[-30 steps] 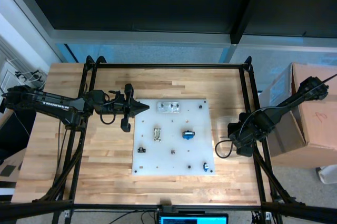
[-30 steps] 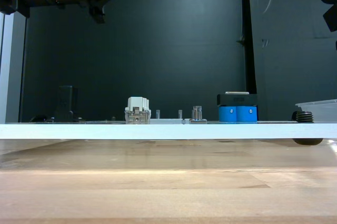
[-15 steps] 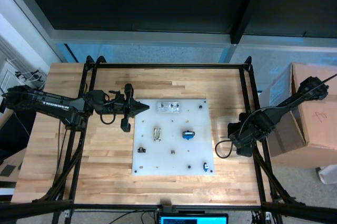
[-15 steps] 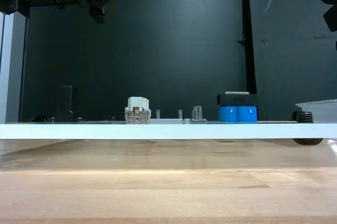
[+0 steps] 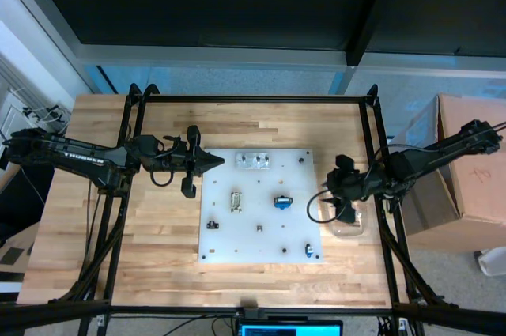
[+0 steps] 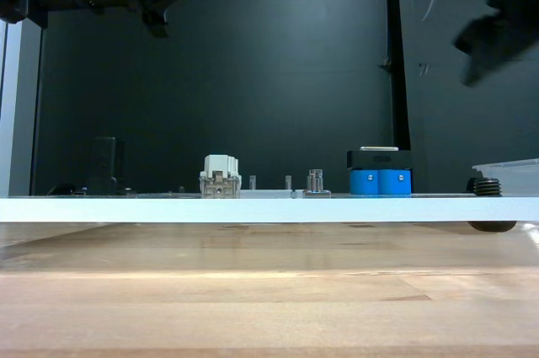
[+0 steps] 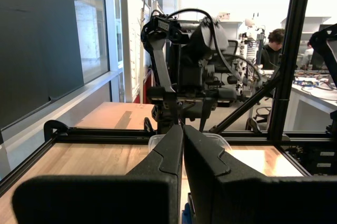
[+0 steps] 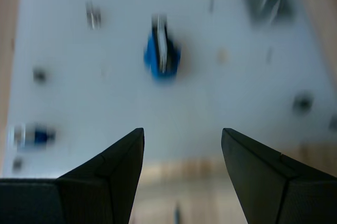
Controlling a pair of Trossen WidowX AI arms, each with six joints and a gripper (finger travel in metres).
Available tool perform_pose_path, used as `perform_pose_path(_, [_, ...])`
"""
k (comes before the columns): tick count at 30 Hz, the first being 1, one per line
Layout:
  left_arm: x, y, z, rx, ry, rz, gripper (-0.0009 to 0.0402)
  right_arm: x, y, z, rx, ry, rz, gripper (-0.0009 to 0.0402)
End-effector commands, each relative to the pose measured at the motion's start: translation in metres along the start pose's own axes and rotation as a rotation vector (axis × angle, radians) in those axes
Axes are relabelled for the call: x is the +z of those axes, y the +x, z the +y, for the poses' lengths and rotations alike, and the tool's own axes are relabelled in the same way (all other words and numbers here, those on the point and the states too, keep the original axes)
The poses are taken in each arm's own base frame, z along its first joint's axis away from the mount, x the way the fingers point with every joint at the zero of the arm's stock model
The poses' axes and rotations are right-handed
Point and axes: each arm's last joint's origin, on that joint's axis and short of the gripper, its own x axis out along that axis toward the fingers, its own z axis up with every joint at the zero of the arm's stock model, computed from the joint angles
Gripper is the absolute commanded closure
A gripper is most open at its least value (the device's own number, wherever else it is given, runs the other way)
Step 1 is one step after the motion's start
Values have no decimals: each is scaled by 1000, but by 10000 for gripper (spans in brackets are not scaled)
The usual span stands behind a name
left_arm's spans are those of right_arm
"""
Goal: Remove the RJ45 connector from the taskboard and place in the container
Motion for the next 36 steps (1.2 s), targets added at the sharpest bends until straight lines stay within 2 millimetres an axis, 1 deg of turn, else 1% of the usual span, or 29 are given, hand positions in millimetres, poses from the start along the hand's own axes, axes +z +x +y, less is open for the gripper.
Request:
perform_pose_path(1, [0,0,0,0,0,0,393,15,1,-6,2,-10,-122,197])
perform_pose_path(7, [0,0,0,0,0,0,393,40,-3,-15,-6,-21,-362,235])
perform_pose_path(13, [0,0,0,0,0,0,393,57,-3,-22,61,-25,-596,289])
perform_pose_path(18, [0,0,0,0,0,0,393,63,0,-36,135,-26,-750,339])
perform_pose_path(23, [0,0,0,0,0,0,393,60,6,-49,91,-15,-817,395])
perform_pose_path(26, [0,0,0,0,0,0,393,57,10,-54,72,-6,-873,390])
perform_pose_path(29, [0,0,0,0,0,0,393,52,14,-55,67,-4,-927,394])
perform_pose_path(33, [0,0,0,0,0,1,393,48,18,-56,69,-6,-931,393])
perform_pose_path(36, [0,0,0,0,0,0,393,47,18,-55,102,-14,-926,393])
